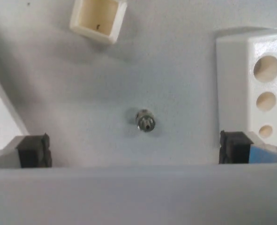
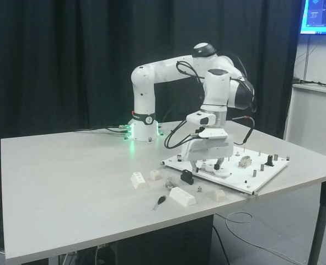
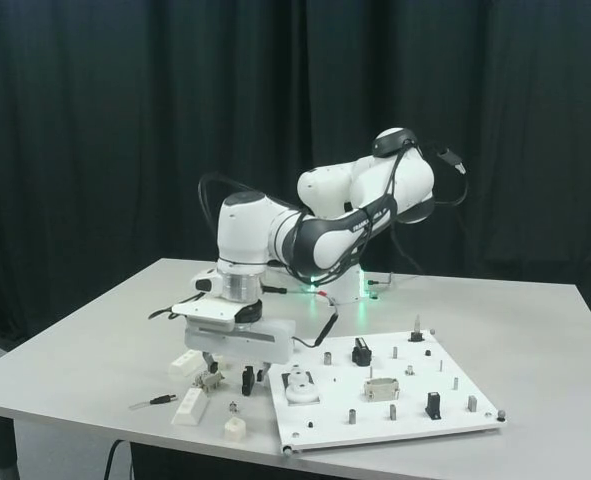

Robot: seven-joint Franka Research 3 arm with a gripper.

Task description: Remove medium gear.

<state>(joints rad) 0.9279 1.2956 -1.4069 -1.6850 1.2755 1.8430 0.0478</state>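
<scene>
Looking down the wrist camera, I see the gear (image 1: 145, 120) lying on the grey worktop (image 1: 175, 84) midway between my spread, empty fingers (image 1: 34, 151), with a white holed block (image 1: 256, 84) beside one fingertip and a square cup (image 1: 98, 19) farther off.

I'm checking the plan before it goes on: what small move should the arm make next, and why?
Probably lower the open claw straight down. In the wrist view the small gear piece lies on the grey table roughly between the fingers, not yet gripped.
</scene>
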